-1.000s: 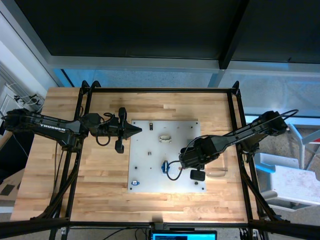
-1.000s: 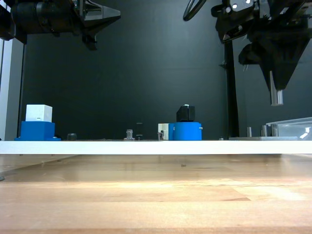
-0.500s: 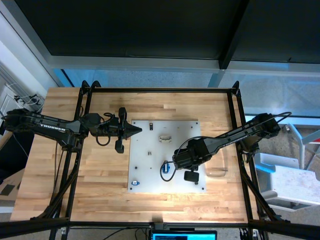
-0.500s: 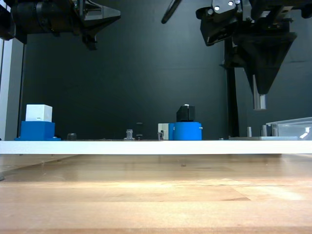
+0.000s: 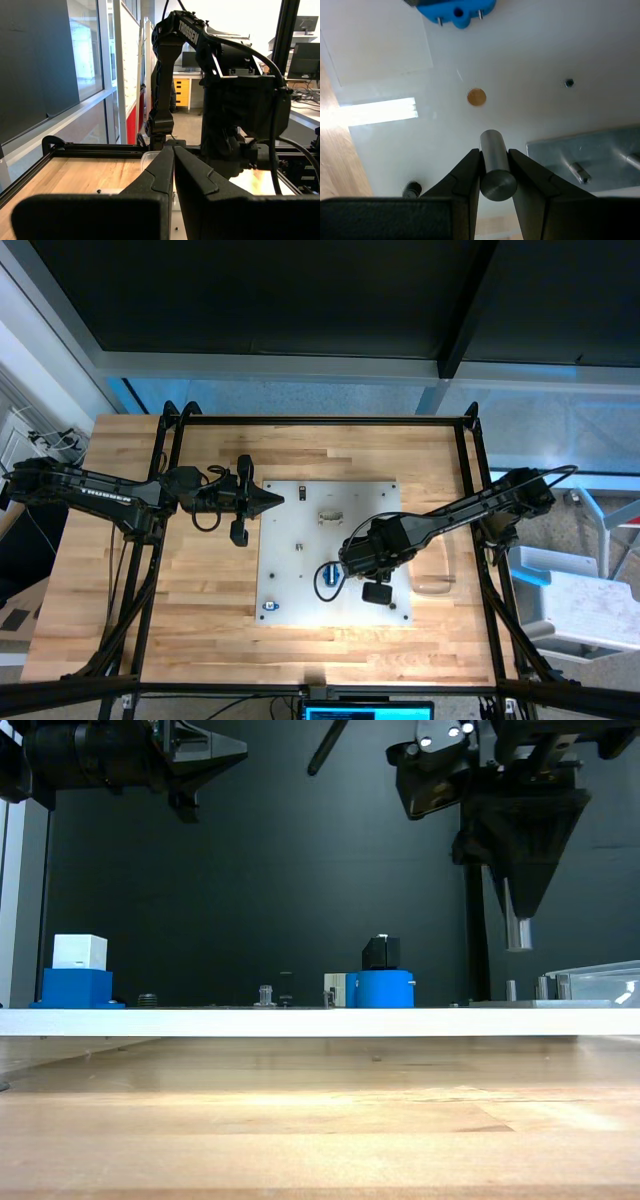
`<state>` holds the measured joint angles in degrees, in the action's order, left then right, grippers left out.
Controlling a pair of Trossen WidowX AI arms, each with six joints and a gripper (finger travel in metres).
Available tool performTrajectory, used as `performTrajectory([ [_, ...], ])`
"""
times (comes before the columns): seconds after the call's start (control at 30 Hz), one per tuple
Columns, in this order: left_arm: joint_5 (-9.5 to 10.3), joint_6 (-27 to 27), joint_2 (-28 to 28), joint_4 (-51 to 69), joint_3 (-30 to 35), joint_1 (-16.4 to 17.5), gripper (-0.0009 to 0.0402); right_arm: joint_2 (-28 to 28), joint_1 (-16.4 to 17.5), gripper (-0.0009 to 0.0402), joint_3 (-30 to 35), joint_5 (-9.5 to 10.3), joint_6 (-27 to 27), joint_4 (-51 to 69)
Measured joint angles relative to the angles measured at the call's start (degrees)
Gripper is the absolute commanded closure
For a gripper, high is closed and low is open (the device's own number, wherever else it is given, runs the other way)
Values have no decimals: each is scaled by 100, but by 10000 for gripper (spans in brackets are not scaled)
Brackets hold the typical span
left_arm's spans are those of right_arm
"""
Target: Pick the 16mm cylinder and place it in the taskboard
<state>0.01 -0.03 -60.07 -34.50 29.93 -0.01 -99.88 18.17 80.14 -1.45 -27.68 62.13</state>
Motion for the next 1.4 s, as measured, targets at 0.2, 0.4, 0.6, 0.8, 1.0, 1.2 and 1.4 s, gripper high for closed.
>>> performTrajectory([
  [0.2, 2, 0, 0, -2, 0, 0, 393, -153, -31, 381, 136, 15, 109, 7],
  [0.4, 0, 0, 0, 0, 2, 0, 393, -284, -44, 381, 219, 15, 125, -48],
  [0.6, 0, 0, 0, 0, 2, 0, 393, -424, -46, 381, 284, 90, 146, -111],
  [0.8, 2, 0, 0, -2, 2, 0, 393, -487, -46, 381, 284, 125, 149, -181],
  [1.0, 0, 0, 0, 0, 0, 0, 393, -496, -46, 381, 267, 122, 149, -258],
  [1.2, 0, 0, 0, 0, 2, 0, 393, -496, -46, 381, 179, 122, 146, -302],
  [1.4, 0, 0, 0, 0, 2, 0, 393, -507, -46, 381, 166, 109, 149, -334],
])
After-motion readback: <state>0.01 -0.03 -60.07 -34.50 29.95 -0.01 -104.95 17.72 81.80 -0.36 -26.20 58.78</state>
